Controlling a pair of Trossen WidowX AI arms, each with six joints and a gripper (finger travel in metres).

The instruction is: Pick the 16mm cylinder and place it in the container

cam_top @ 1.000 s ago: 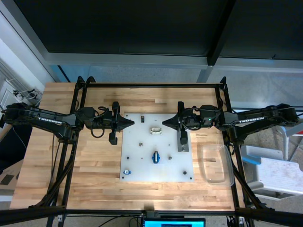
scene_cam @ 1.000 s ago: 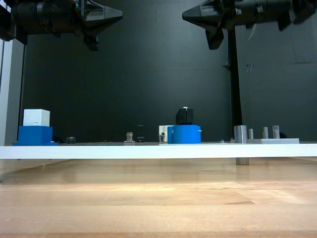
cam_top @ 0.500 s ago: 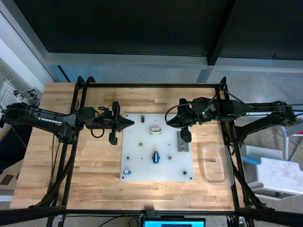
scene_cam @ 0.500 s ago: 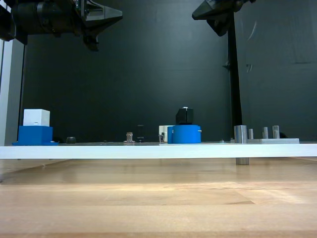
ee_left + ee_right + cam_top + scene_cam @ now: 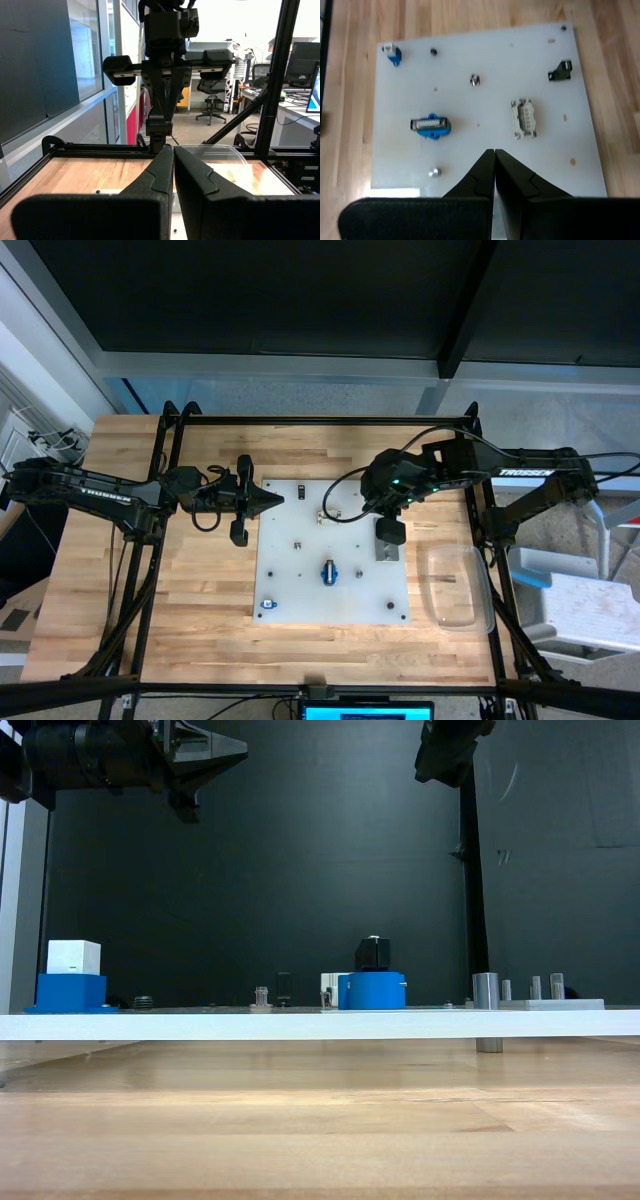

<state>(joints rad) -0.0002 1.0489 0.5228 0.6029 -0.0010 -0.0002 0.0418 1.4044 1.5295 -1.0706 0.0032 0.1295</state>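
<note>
Both grippers hung high over the wooden table (image 5: 200,640) and the white board (image 5: 380,590) lying on it. The left gripper (image 5: 280,499) was at the left edge of the board, held level and pointing toward the right of the high view. Its fingers were pressed together along their whole length, with nothing between them. The right gripper (image 5: 494,151) was tipped downward over the upper right part of the board. In the low view it showed only at the top edge of the frame, far above everything on the board. Its fingers met tip against tip, and it carried nothing.

The cylinder (image 5: 358,575) stood upright on the board, a small silver peg in the lower middle of the high view. It was just to the right of the blue part (image 5: 328,572), near it but not touching. It stood free, and both grippers were well apart from it. The grey block (image 5: 388,552) lay near the right side of the board, partly hidden under the body of the right gripper. The container (image 5: 428,585) sat on the table just beside the right edge of the board, in the right part of the high view.
</note>
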